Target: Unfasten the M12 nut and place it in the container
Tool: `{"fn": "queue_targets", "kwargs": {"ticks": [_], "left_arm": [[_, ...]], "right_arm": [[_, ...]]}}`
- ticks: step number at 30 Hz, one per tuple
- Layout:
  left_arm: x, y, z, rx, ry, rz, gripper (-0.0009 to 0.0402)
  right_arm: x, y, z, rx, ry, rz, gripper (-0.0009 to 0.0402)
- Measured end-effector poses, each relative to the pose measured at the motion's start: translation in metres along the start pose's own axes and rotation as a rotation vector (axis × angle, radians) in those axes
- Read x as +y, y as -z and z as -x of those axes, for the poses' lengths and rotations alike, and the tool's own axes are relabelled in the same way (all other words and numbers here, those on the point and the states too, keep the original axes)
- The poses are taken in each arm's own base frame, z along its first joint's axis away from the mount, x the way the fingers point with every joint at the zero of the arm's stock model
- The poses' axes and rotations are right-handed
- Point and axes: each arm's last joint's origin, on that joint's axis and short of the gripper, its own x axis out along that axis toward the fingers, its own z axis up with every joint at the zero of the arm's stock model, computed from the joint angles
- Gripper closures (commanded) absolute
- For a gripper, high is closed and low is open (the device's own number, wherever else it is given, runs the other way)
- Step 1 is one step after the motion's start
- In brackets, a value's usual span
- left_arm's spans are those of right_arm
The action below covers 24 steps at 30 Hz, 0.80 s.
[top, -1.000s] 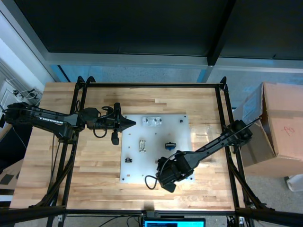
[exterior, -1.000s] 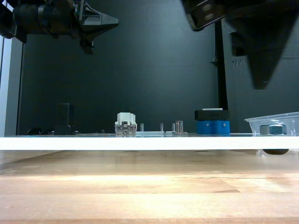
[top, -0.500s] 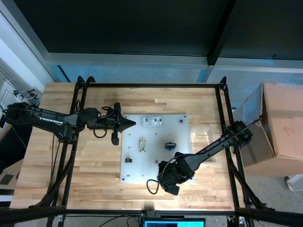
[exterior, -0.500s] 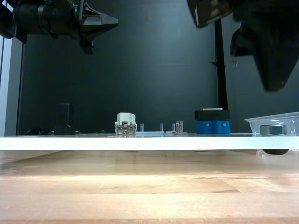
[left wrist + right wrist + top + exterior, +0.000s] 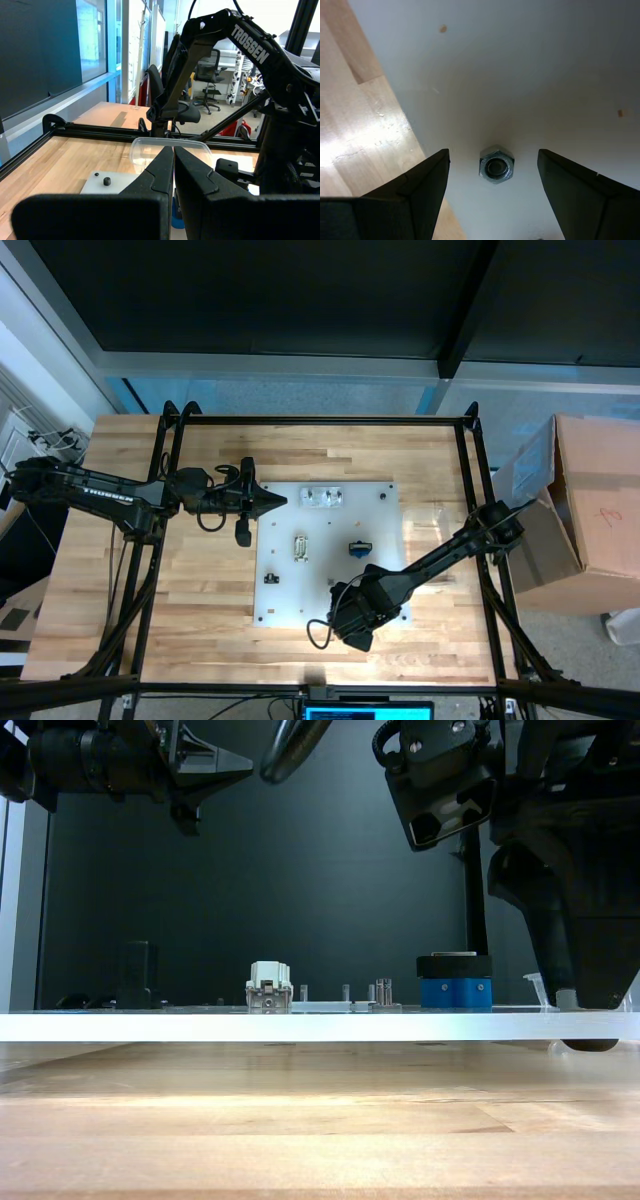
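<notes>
Unmoved, the M12 nut (image 5: 496, 164) sits on its stud near the white board's (image 5: 285, 585) near right edge. Right gripper (image 5: 493, 151) has descended directly above it, jaws spread, one either side. Left gripper (image 5: 173, 167), pressed together, hangs well apart.

We note the right gripper (image 5: 492, 154) straddles the nut (image 5: 496, 164), fingers spread: free gaps on either side of it, bare white board (image 5: 545, 75) ahead. The left gripper (image 5: 272, 501), fingers together, hangs well apart from it, no obstacle.
</notes>
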Motion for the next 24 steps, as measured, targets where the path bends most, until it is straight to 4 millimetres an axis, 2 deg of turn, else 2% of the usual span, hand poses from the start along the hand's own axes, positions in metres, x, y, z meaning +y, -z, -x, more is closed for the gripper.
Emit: {"fn": "queue_targets", "kwargs": {"ticks": [14,19,24], "left_arm": [[0.0,0.0001,-0.0001,0.0,0.0,0.0,0.0393],[0.0,0.0001,-0.0001,0.0,0.0,0.0,0.0393],[0.0,0.0002,0.0,0.001,0.0,0.0,0.0393]], "right_arm": [[-0.0011,-0.0003,-0.0005,0.004,0.003,0.004,0.0397],[-0.001,-0.0002,-0.0004,0.005,0.002,0.052,0.0374],[-0.0009,-0.0001,-0.0001,0.027,-0.028,0.306,0.0365]]}}
